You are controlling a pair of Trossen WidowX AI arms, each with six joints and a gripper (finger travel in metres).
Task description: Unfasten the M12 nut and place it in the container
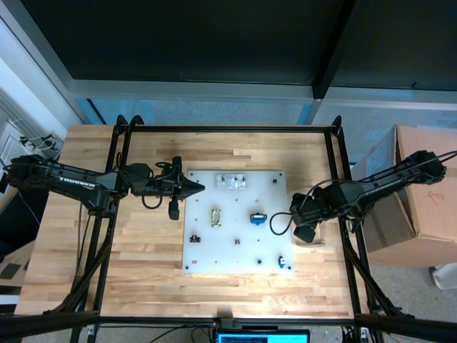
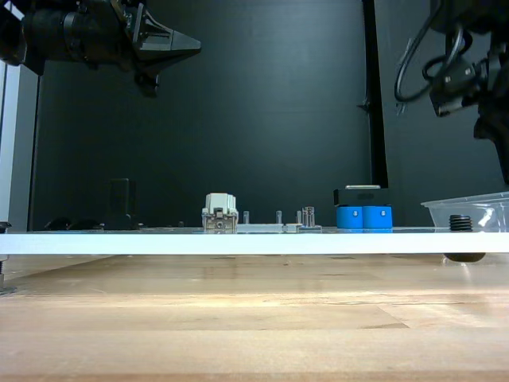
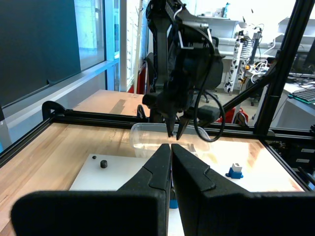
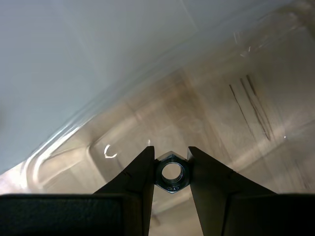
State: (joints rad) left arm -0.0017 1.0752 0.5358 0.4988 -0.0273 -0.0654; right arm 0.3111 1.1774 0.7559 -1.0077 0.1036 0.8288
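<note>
The silver M12 nut [image 4: 172, 173] sits between the two fingertips of my right gripper [image 4: 170, 156], which is shut on it, held above the floor of the clear container [image 4: 206, 108]. Seen from above, the right gripper [image 1: 305, 230] hangs over that container [image 1: 312, 241] just off the white board's right edge. The black ribbed stud [image 2: 460, 223] stands bare, its ribs showing. My left gripper [image 1: 197, 187] is shut and holds nothing, raised over the board's far left edge; its fingers [image 3: 160, 167] meet tip to tip.
The white board [image 1: 214, 250] carries a grey connector [image 2: 219, 215], blue blocks [image 2: 363, 216], a silver fitting [image 1: 232, 182] and small posts. A cardboard box [image 1: 418, 193] stands at the right. A black frame [image 1: 228, 129] rings the table.
</note>
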